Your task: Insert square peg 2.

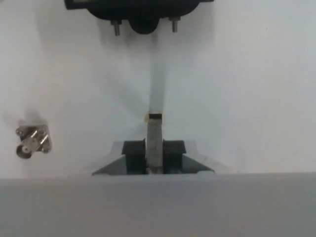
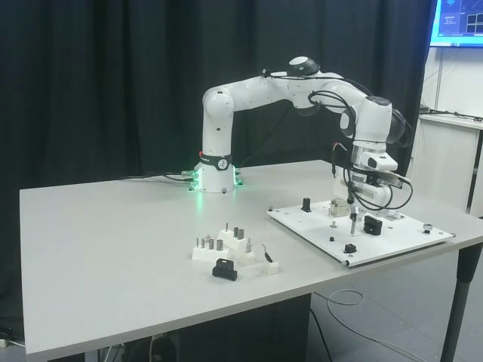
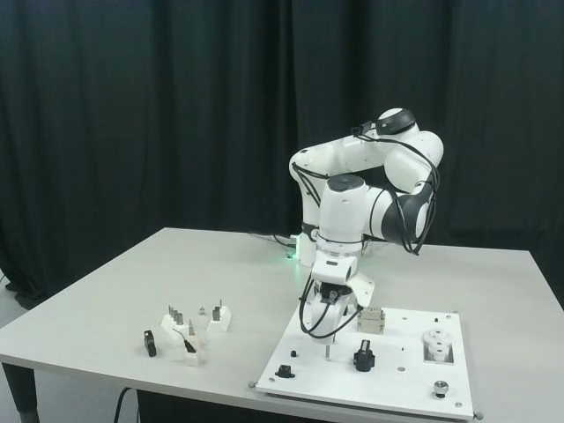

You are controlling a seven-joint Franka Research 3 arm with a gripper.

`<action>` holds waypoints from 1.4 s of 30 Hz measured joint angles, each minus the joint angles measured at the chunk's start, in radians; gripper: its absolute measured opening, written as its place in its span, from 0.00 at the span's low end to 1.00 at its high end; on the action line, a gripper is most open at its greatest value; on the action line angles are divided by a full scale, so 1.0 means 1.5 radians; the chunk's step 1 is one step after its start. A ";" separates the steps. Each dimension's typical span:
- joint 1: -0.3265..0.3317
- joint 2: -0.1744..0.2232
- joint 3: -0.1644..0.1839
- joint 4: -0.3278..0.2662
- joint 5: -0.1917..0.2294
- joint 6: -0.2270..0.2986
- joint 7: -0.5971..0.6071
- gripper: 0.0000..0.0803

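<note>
My gripper (image 1: pixel 154 157) is shut on a grey square peg (image 1: pixel 154 140), which stands upright between the black finger pads (image 1: pixel 132 154). The peg's lower end meets the white board (image 1: pixel 237 98) at a small square spot; I cannot tell whether it has entered a hole. In the first room view the gripper (image 2: pixel 353 210) hangs over the middle of the board (image 2: pixel 392 243) with the peg (image 2: pixel 352 223) pointing straight down. The second room view shows the gripper (image 3: pixel 328 337) and peg (image 3: pixel 328 352) near the board's (image 3: pixel 397 388) middle, close to its left half.
On the board stand a black knob (image 3: pixel 363 358), a grey connector block (image 3: pixel 371 320), a white round fixture (image 3: pixel 437 344) and a small metal connector (image 1: pixel 32 140). White holder blocks with several pegs (image 2: pixel 225 243) and a small black part (image 2: pixel 224 269) sit on the grey table.
</note>
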State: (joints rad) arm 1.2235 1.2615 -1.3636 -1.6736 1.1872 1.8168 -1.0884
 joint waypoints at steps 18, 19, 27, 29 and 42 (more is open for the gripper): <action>-0.001 0.000 0.004 0.000 0.000 0.002 0.011 0.08; -0.001 0.000 0.004 0.000 0.000 0.002 0.012 0.08; -0.001 0.000 0.008 0.000 0.000 0.004 0.016 0.08; -0.001 0.000 0.009 0.001 0.000 0.004 0.016 0.08; -0.001 0.000 0.010 0.001 0.000 0.006 0.027 0.08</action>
State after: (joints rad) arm 1.2216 1.2615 -1.3493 -1.6724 1.1872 1.8251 -1.0472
